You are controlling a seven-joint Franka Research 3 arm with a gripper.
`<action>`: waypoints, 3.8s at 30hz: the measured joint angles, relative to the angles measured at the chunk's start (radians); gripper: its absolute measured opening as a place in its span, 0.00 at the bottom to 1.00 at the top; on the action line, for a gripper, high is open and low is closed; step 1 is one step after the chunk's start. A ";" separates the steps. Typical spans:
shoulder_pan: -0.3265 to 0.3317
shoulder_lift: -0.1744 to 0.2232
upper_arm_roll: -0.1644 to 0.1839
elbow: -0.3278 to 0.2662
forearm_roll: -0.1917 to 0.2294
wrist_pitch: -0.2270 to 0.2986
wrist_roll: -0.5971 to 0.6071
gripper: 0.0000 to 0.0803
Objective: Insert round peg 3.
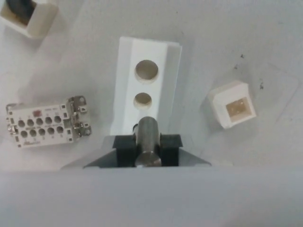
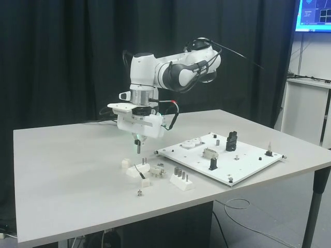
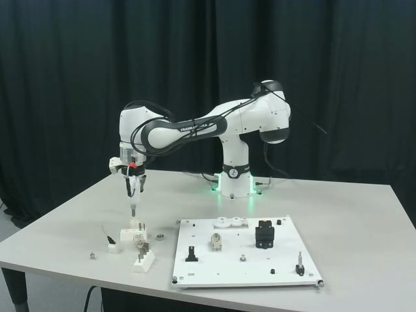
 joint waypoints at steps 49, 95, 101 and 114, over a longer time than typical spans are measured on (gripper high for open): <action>0.138 -0.005 0.005 -0.100 0.081 -0.034 -0.599 0.13; 0.495 -0.033 0.062 -0.231 0.112 0.120 -0.600 0.13; 0.511 -0.033 0.066 -0.241 0.119 0.136 -0.598 0.13; 0.548 -0.038 0.076 -0.273 0.141 0.152 -0.592 0.13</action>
